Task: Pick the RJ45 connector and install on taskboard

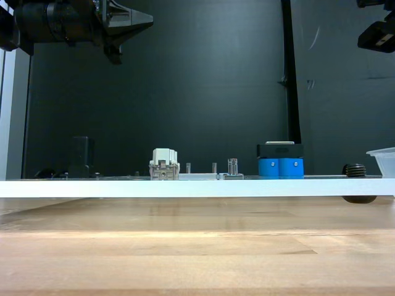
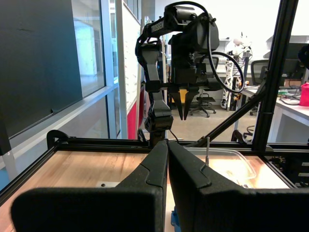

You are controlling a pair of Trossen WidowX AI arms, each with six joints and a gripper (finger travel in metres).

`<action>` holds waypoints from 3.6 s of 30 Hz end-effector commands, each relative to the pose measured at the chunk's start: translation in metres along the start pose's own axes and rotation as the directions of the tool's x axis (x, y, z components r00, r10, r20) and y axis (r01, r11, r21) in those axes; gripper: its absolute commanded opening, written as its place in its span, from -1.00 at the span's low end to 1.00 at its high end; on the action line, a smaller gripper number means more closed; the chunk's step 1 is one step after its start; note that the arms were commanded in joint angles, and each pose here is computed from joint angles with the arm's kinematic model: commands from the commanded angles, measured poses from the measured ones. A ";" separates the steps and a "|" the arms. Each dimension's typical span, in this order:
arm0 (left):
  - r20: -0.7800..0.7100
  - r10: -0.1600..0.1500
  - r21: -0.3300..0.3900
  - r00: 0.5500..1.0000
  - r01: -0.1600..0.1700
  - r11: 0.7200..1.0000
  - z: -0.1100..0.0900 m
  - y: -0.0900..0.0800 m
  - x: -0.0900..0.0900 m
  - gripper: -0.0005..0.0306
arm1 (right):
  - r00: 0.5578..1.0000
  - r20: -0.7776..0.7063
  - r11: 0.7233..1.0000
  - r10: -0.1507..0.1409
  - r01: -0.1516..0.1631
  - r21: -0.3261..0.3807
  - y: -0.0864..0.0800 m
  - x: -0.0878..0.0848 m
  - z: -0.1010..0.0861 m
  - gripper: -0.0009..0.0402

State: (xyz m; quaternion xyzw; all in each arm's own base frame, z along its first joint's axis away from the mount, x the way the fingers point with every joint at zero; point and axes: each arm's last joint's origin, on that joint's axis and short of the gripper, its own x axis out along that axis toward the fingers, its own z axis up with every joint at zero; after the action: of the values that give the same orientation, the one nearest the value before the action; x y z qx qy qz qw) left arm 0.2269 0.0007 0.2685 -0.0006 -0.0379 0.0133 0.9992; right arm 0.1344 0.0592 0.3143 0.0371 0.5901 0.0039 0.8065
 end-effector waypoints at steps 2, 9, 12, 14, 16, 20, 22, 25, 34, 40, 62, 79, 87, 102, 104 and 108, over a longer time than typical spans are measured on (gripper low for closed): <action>0.000 0.000 0.000 1.000 0.000 1.000 0.000 0.000 0.000 -0.97 | 1.000 -0.007 1.000 0.012 -0.012 0.003 0.006 0.000 -0.002 -0.66; 0.000 0.000 0.000 1.000 0.000 1.000 0.000 0.000 0.000 -0.96 | 0.999 -0.034 1.000 0.017 -0.017 -0.011 0.013 0.006 -0.009 -0.37; 0.000 0.000 0.000 1.000 0.000 1.000 0.000 0.000 0.000 -0.96 | 0.999 -0.052 1.000 0.012 -0.013 -0.011 0.016 0.010 -0.011 -0.29; 0.000 0.000 0.000 1.000 0.000 1.000 0.000 0.000 0.000 -0.96 | 0.998 -0.059 1.000 0.011 -0.012 -0.012 0.018 0.011 -0.012 -0.24; 0.000 0.000 0.000 1.000 0.000 1.000 0.000 0.000 0.000 -0.97 | 0.998 -0.062 1.000 0.017 -0.018 -0.015 0.022 0.012 -0.012 -0.19; 0.000 0.000 0.000 1.000 0.000 1.000 0.000 0.000 0.000 -0.96 | 0.997 -0.082 1.000 0.013 -0.015 -0.027 0.030 0.017 -0.014 -0.09; 0.000 0.000 0.000 1.000 0.000 1.000 0.000 0.000 0.000 -0.97 | 0.996 -0.090 1.000 0.009 -0.012 -0.028 0.032 0.019 -0.014 -0.05; 0.000 0.000 0.000 1.000 0.000 1.000 0.000 0.000 0.000 -0.97 | 0.995 -0.097 1.000 0.008 -0.011 -0.026 0.036 0.022 -0.014 0.01; 0.000 0.000 0.000 1.000 0.000 1.000 0.000 0.000 0.000 -0.96 | 0.994 -0.110 0.999 -0.003 -0.003 -0.053 0.050 0.034 -0.015 0.08; 0.000 0.000 0.000 1.000 0.000 1.000 0.000 0.000 0.000 -0.96 | 0.993 -0.114 0.999 0.004 -0.010 -0.048 0.057 0.047 -0.018 0.08; 0.000 0.000 0.000 1.000 0.000 1.000 0.000 0.000 0.000 -0.97 | 0.998 -0.061 1.000 0.024 -0.025 -0.014 0.066 0.092 -0.024 0.08; 0.000 0.000 0.000 1.000 0.000 1.000 0.000 0.000 0.000 -0.97 | 0.999 -0.052 0.999 0.009 -0.011 -0.033 0.065 0.111 -0.028 0.08; 0.000 0.000 0.000 1.000 0.000 1.000 0.000 0.000 0.000 -0.97 | 0.999 -0.046 0.999 0.019 -0.021 -0.032 0.064 0.119 -0.031 0.08; 0.000 0.000 0.000 1.000 0.000 1.000 0.000 0.000 0.000 -0.96 | 0.999 -0.039 0.999 0.025 -0.027 -0.031 0.062 0.128 -0.036 -0.07; 0.000 0.000 0.000 1.000 0.000 1.000 0.000 0.000 0.000 -0.97 | 0.999 -0.039 0.999 0.024 -0.025 -0.032 0.062 0.128 -0.036 -0.12; 0.000 0.000 0.000 1.000 0.000 1.000 0.000 0.000 0.000 -0.97 | 0.999 -0.039 0.999 0.021 -0.023 -0.032 0.062 0.128 -0.036 -0.23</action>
State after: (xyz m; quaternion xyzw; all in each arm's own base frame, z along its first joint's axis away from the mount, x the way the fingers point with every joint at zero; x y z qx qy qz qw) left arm 0.2268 0.0007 0.2684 -0.0006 -0.0377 0.0135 0.9992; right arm 0.1418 0.1295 0.1856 0.0313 0.6044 0.0238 0.7957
